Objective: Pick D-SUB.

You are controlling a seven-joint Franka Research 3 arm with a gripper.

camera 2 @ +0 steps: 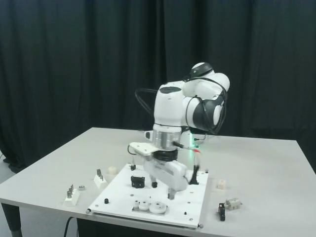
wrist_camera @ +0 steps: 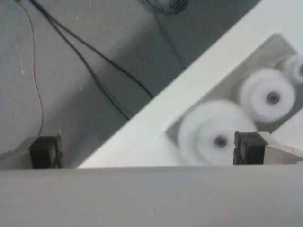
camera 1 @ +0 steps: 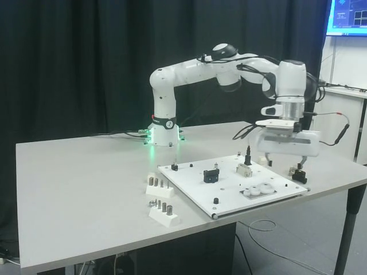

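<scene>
My gripper hangs open over the front right corner of the white board, with nothing between its fingers. In the wrist view the gripper spans the board's edge, and the white gears lie close to one fingertip. A small black and grey connector part lies on the table beside the board, also seen as the connector part just below and right of the gripper. I cannot tell for sure that it is the D-SUB. The gripper is above the gears.
A white block with an upright black plug and a black part stand on the board. Two white peg holders sit left of it. A small white block lies on the table. Cables run on the floor past the table edge.
</scene>
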